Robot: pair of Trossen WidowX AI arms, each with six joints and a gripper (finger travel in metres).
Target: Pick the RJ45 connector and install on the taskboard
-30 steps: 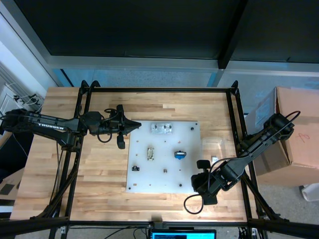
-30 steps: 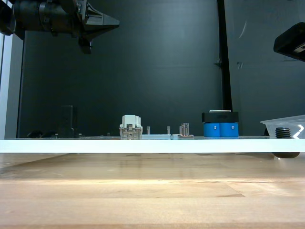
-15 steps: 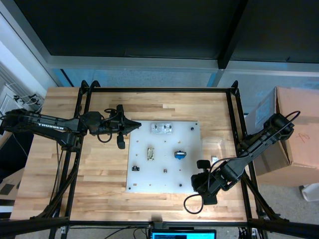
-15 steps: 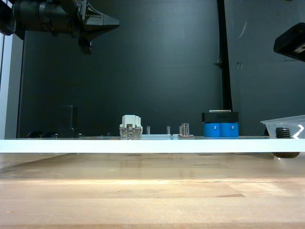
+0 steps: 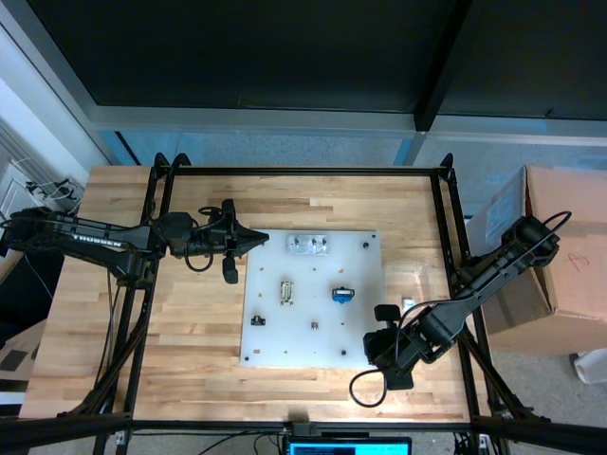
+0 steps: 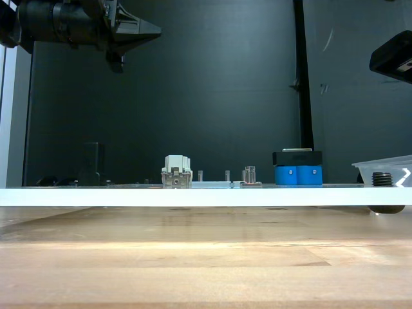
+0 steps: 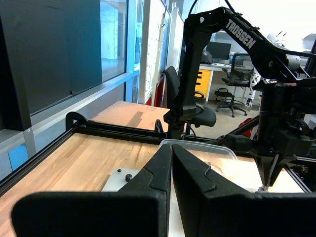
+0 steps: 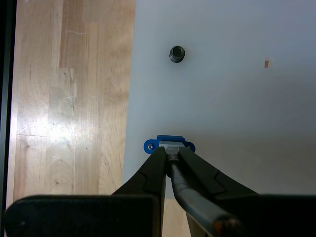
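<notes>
From my station I see the right gripper [image 8: 170,151] low over the near right corner of the white taskboard [image 5: 285,343]; its fingers [image 8: 150,170] are closed to a narrow gap and hold the RJ45 connector [image 8: 171,145] by its grey cable [image 8: 185,195]. The plug itself sticks out just ahead of the fingertips; it meets a blue seat [image 8: 151,146] that lies at the taskboard's edge, right beside the bare wood of the bench [image 8: 69,98]; I cannot tell how far into that seat it sits. A black screw head [image 8: 177,54] shows farther along the taskboard, well apart from the plug. The left gripper [image 7: 172,146] hangs high above the bench at the taskboard's left edge, towards its far corner, pointing across it; its fingers are pressed together with nothing between them.
</notes>
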